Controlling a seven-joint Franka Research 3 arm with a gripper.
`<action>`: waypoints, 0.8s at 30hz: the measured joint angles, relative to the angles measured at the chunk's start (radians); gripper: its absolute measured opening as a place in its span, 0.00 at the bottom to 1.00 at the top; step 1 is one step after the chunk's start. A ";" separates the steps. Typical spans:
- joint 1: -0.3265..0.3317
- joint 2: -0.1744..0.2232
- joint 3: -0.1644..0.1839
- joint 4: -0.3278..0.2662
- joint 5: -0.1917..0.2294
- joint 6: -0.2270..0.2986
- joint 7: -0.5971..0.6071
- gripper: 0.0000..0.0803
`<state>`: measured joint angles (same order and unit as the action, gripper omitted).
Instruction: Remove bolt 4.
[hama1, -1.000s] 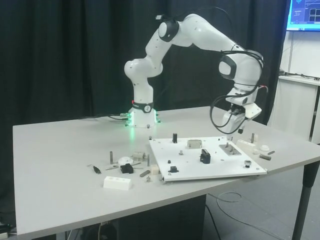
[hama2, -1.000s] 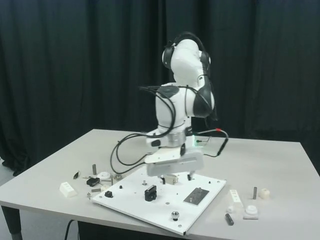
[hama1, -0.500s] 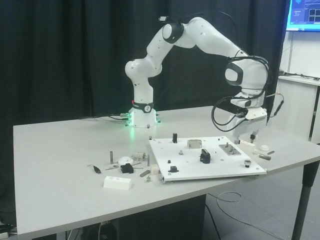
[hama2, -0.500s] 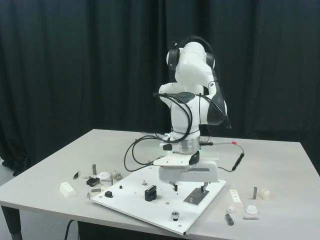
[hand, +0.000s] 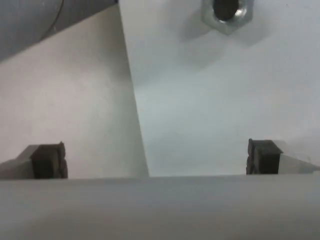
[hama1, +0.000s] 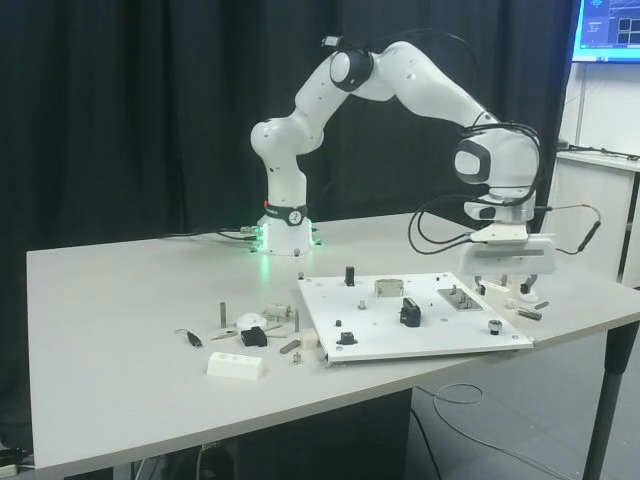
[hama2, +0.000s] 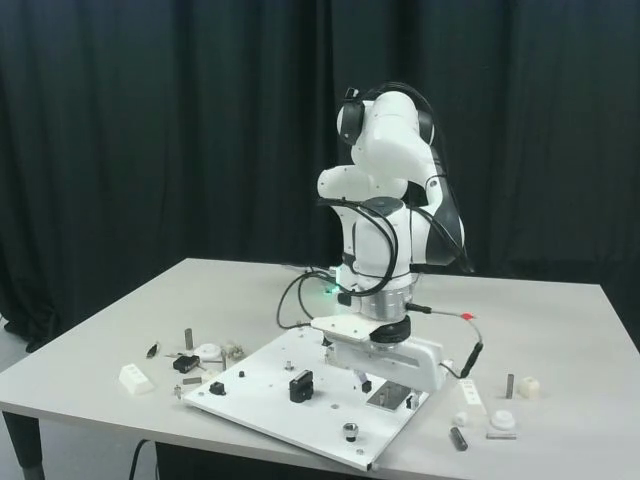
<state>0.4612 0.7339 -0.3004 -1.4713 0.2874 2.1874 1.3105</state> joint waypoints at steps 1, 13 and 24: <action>0.001 0.001 0.000 0.000 0.000 0.005 0.029 1.00; 0.004 0.006 -0.016 0.000 -0.022 0.027 0.317 1.00; 0.003 0.013 -0.040 0.006 -0.031 0.051 0.500 1.00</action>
